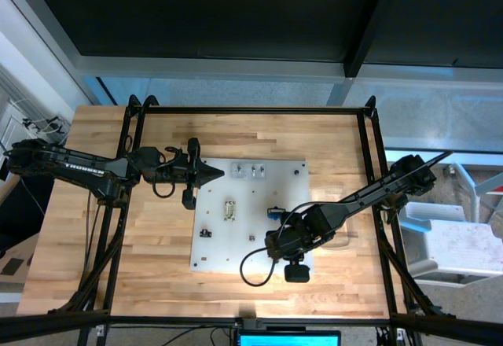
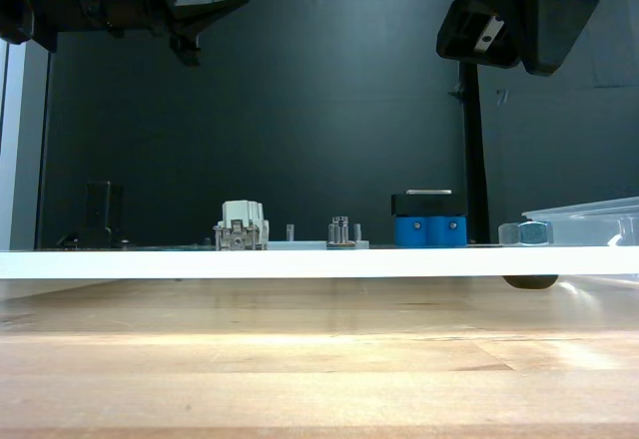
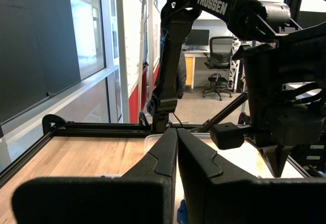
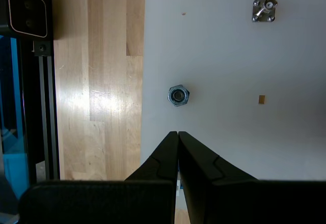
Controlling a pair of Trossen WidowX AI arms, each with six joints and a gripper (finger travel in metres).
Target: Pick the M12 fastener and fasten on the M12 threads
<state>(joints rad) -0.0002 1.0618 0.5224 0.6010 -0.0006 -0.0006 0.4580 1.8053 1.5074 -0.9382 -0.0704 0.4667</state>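
Right wrist view gives us the clearest look. The right tool (image 4: 178,132) has its fingers pressed together with nothing between them, pointing straight down at the white board (image 4: 229,56). The M12 fastener (image 4: 179,95) sits just beyond the fingertips, not touching them, near the board edge that borders the worktop (image 4: 102,81). We see a dark core in its bore.

Low view adds height, which the wrist view can't show. The M12 fastener sits right down at board level on its stud, ribs hidden, and the right tool hangs well above it. There it seems to overlap the clear tray (image 2: 589,221); only the look-down wrist view shows it on bare board.

High view hides the fastener under the right arm, which reaches in at about 5 o'clock on the board. The left tool (image 1: 217,174) is at 10 o'clock over the board edge, pointing toward 3 o'clock. Low view shows it held high. Left wrist view shows its fingers closed tip to tip, empty.
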